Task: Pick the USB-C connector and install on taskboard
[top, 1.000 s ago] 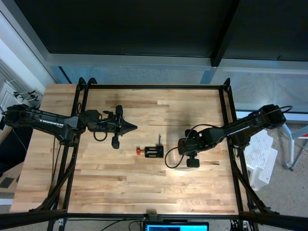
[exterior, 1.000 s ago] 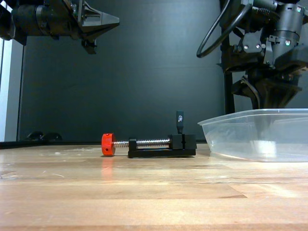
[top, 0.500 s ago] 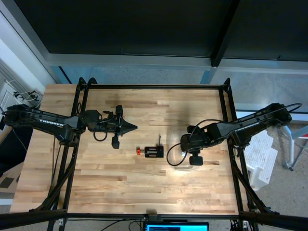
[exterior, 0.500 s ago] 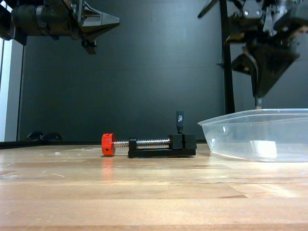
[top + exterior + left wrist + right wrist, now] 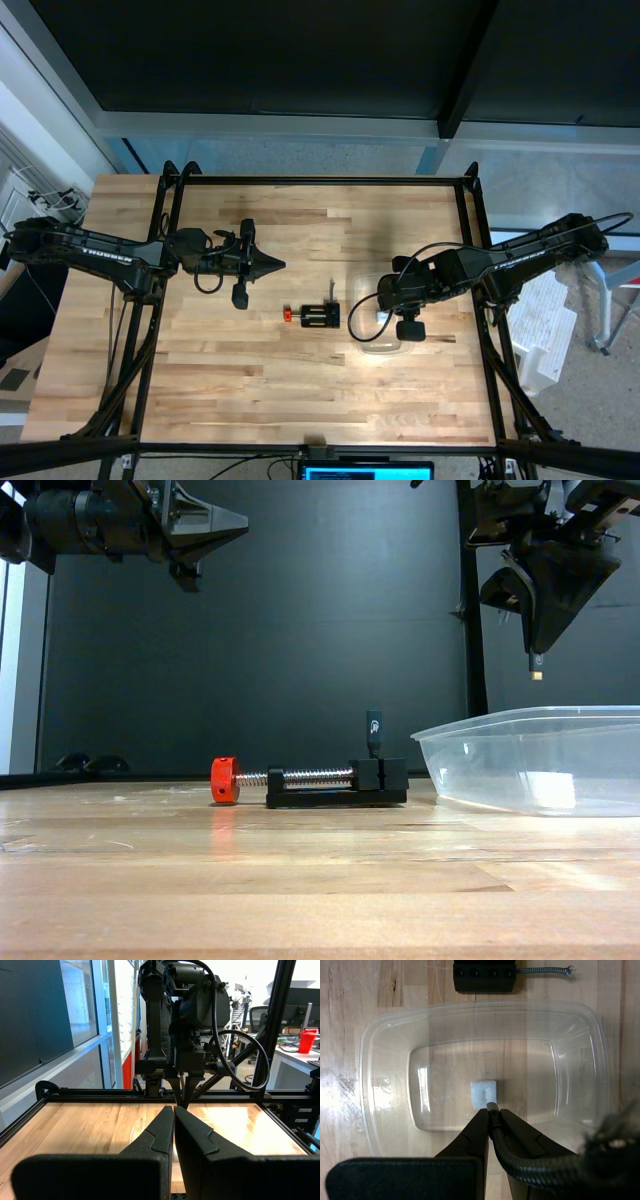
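The right gripper (image 5: 492, 1112) hangs above the clear plastic tray (image 5: 500, 731), its 2 fingers closed on the USB-C connector (image 5: 537, 667), plug pointing down. The taskboard (image 5: 335, 785) lies left of the tray. The left gripper (image 5: 173, 1110) hovers high at the left, fingers pressed together, holding nothing.

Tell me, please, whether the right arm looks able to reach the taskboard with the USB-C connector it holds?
Probably yes. The right gripper, shut on the USB-C connector, hangs above the clear tray, and the taskboard lies open beside the tray. The left gripper is parked high, well aside.
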Robot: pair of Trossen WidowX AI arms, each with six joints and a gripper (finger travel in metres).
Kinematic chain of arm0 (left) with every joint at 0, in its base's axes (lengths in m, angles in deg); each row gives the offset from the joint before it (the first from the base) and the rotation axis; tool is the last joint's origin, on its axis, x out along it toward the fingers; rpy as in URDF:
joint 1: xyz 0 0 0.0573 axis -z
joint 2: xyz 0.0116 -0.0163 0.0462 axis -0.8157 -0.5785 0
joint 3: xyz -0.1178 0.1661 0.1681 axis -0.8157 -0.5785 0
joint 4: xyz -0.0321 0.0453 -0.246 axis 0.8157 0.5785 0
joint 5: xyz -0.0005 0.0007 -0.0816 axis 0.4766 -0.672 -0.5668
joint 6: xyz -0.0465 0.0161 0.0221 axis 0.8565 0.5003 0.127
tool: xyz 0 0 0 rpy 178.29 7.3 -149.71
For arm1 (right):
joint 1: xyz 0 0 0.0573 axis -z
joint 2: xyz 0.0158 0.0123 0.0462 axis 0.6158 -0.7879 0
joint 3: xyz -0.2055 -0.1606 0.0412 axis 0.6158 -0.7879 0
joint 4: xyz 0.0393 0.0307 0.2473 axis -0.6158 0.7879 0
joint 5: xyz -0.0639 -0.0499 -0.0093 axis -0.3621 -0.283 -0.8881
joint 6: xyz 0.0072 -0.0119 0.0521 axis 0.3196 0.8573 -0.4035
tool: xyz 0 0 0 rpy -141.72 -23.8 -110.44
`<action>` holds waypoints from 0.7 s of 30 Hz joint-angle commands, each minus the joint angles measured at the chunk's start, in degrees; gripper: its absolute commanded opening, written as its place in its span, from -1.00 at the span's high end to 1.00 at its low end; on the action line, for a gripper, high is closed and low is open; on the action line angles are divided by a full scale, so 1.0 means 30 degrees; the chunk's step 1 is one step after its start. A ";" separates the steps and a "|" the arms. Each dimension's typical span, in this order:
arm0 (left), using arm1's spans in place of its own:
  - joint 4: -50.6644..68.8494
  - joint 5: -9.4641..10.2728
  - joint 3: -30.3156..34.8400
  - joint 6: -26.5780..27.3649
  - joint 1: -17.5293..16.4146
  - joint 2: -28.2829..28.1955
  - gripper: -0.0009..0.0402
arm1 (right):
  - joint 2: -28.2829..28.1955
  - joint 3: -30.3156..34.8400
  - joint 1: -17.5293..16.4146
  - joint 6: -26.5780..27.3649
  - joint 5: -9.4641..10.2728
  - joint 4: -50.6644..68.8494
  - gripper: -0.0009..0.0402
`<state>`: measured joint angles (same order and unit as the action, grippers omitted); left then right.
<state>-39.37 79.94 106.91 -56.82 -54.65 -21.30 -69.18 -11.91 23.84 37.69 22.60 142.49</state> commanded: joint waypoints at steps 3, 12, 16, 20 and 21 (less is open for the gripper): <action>-0.0007 0.0000 0.0000 0.0000 0.0000 -0.0007 0.96 | -0.0663 0.0787 0.0080 -0.0226 -0.0153 0.0066 0.96; 0.0000 0.0000 0.0000 0.0000 0.0000 -0.0007 0.96 | -0.2441 0.2448 0.0109 -0.0372 -0.0182 0.0007 0.96; -0.0007 0.0000 0.0000 0.0000 0.0000 -0.0007 0.96 | -0.2943 0.2929 0.0197 -0.0357 -0.0168 -0.0051 0.96; -0.0007 0.0000 0.0000 0.0000 0.0000 -0.0007 0.96 | -0.3410 0.3636 0.0211 -0.0350 -0.0175 -0.0044 0.96; 0.0000 0.0000 0.0000 0.0000 -0.0007 -0.0007 0.96 | -0.3548 0.3781 0.0211 -0.0299 -0.0204 -0.0015 0.96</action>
<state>-39.37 79.94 106.91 -56.80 -54.65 -21.30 -79.27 -1.07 24.50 36.60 22.12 142.36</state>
